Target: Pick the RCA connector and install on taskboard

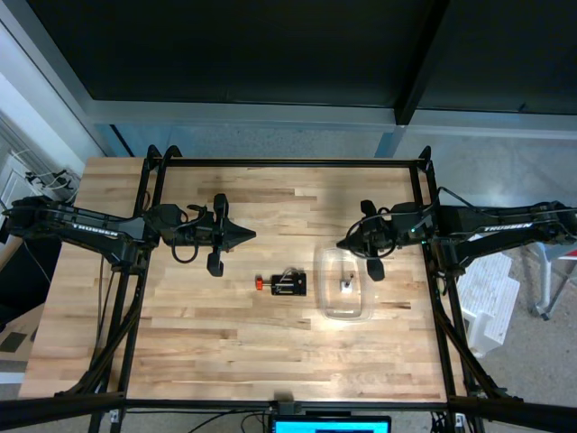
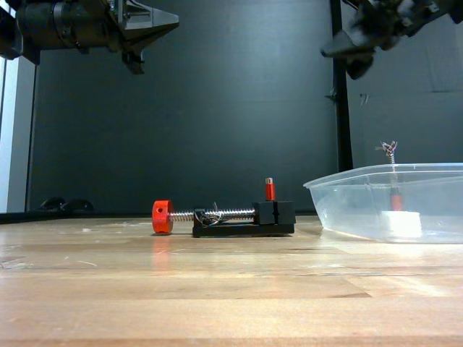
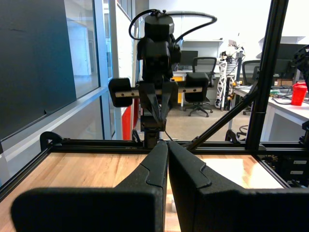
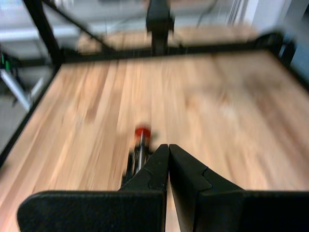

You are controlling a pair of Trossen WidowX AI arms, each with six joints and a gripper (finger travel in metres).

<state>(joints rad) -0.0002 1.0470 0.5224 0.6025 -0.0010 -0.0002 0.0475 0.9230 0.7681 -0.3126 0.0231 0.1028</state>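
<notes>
The taskboard (image 1: 289, 285) is a small black block with a red stub, lying mid-table; it shows side-on in the low view (image 2: 242, 215) and blurred in the right wrist view (image 4: 139, 150). The RCA connector (image 1: 346, 287) is a tiny whitish piece inside the clear tray (image 1: 325, 271), also seen through the tray wall (image 2: 400, 223). My left gripper (image 1: 251, 235) hovers high over the table's left half, shut and holding nothing (image 3: 167, 143). My right gripper (image 1: 341, 244) hangs above the tray's far-left corner, shut and holding nothing (image 4: 168, 146).
A black frame (image 1: 288, 163) runs along the table's far edge and down both sides. A screen (image 1: 329, 424) sits at the near edge. White papers (image 1: 487, 293) lie off the table to the right.
</notes>
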